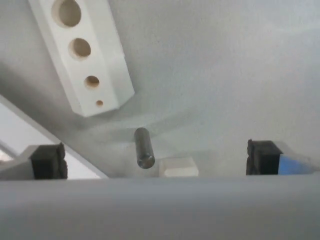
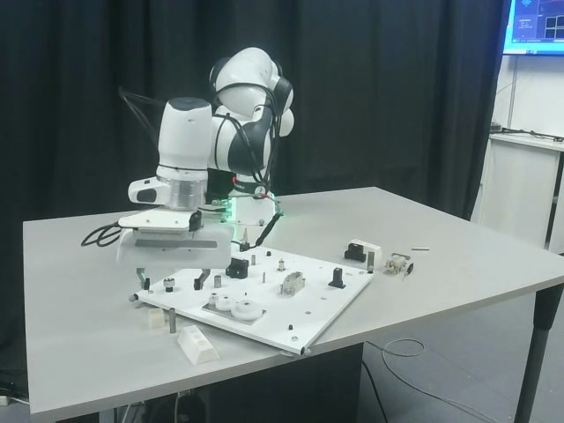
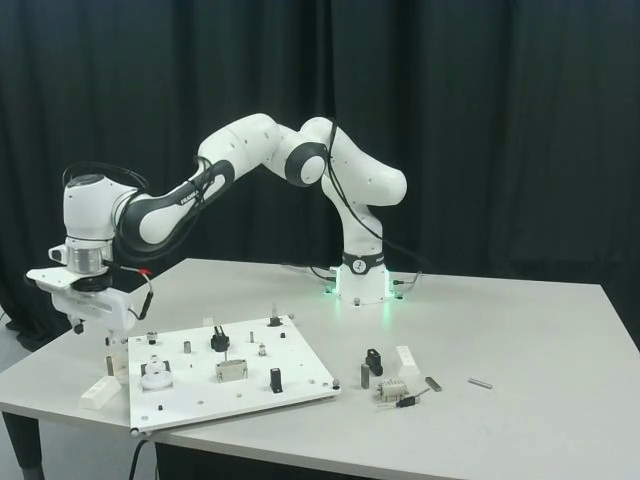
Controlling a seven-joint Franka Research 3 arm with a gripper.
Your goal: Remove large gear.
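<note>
Now my claw [image 1: 155, 159] hangs wide open, holding nothing, over the tabletop [image 1: 225, 75].
Below it I see a pin [image 1: 144, 147] beside a white block [image 1: 82, 50]; the gear [image 2: 248, 310] sits on the board [image 2: 317, 304], well apart.

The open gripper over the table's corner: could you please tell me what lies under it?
Under the gripper stand a grey metal peg and a small white block, beside a white holed block. A grey band covers anything nearer.
</note>
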